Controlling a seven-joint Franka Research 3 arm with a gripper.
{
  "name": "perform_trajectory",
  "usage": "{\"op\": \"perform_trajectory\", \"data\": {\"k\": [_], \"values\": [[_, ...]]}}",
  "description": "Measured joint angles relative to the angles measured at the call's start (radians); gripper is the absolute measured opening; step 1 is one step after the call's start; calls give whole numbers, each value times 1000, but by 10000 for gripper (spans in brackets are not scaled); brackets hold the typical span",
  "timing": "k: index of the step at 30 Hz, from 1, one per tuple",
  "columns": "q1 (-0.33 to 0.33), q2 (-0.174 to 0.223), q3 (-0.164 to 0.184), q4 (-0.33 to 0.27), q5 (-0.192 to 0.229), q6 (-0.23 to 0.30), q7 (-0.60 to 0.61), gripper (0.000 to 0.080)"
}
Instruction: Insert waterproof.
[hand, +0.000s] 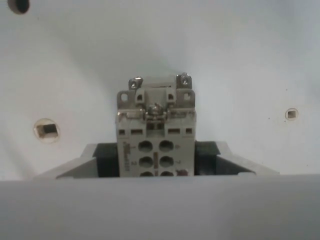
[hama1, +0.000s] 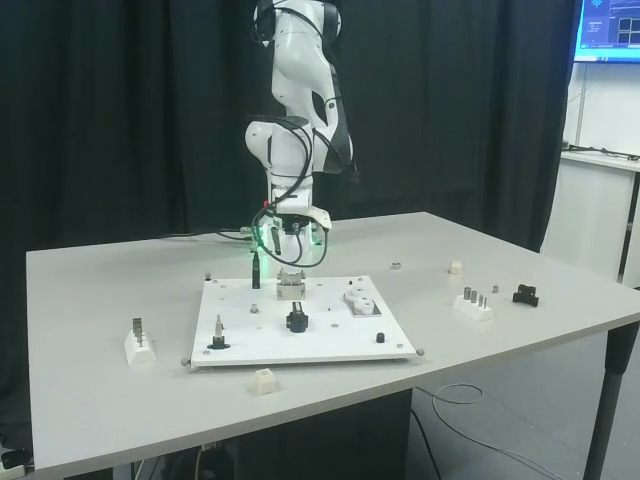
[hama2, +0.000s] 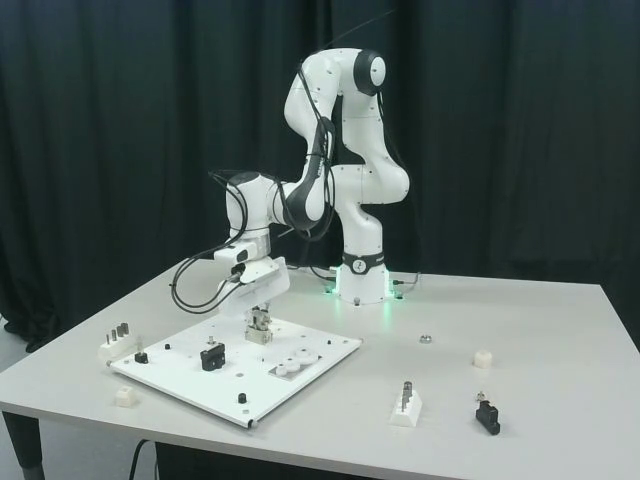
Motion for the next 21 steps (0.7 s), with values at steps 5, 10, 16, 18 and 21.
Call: {"op": "perform_trajectory", "data": {"k": [5, 10, 16, 18, 21], "values": [[0, 0, -2, 0, 19, 0, -5, 310], [0, 0, -3, 0, 28, 2, -21, 310], [0, 1, -3, -1, 43, 15, -54, 310], [0, 2, -3, -2, 53, 22, -64, 310], [0, 4, -4, -2, 62, 29, -79, 310]]}}
